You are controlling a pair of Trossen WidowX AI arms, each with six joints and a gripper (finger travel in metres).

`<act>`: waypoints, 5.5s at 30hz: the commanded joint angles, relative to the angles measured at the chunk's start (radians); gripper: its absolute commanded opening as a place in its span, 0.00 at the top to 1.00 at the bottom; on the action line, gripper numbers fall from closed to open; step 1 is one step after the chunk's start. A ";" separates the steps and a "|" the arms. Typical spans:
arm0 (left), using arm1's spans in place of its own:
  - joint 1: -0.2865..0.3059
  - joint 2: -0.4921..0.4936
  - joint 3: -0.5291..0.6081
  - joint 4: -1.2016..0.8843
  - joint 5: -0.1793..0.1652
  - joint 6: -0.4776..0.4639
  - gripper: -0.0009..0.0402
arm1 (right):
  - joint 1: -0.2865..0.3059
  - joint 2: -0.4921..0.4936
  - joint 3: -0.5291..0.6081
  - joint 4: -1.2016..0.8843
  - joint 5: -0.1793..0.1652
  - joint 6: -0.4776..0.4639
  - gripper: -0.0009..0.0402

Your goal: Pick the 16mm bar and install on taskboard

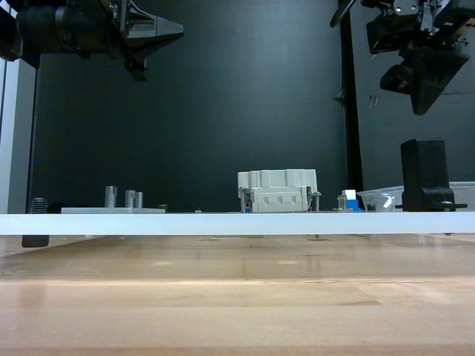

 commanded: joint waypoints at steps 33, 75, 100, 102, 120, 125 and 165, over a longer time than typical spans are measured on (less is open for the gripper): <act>0.000 0.000 0.000 0.000 0.000 0.000 0.98 | -0.262 -0.012 -0.174 0.031 0.063 -0.318 0.61; 0.000 0.000 0.000 0.000 0.000 0.000 0.98 | -0.266 -0.010 -0.416 0.291 0.055 -0.446 0.52; 0.000 0.000 0.000 0.000 0.000 0.000 0.98 | -0.277 0.049 -0.437 0.344 0.055 -0.457 0.54; 0.000 0.000 0.000 0.000 0.000 0.000 0.98 | -0.279 0.050 -0.437 0.345 0.055 -0.458 0.56; 0.000 0.000 0.000 0.000 0.000 0.000 0.98 | -0.282 0.049 -0.437 0.344 0.055 -0.458 0.83; 0.000 0.000 0.000 0.000 0.000 0.000 0.98 | -0.282 0.049 -0.437 0.344 0.055 -0.458 0.89; 0.000 0.000 0.000 0.000 0.000 0.000 0.98 | -0.035 0.080 -0.001 -0.033 0.056 -0.084 0.96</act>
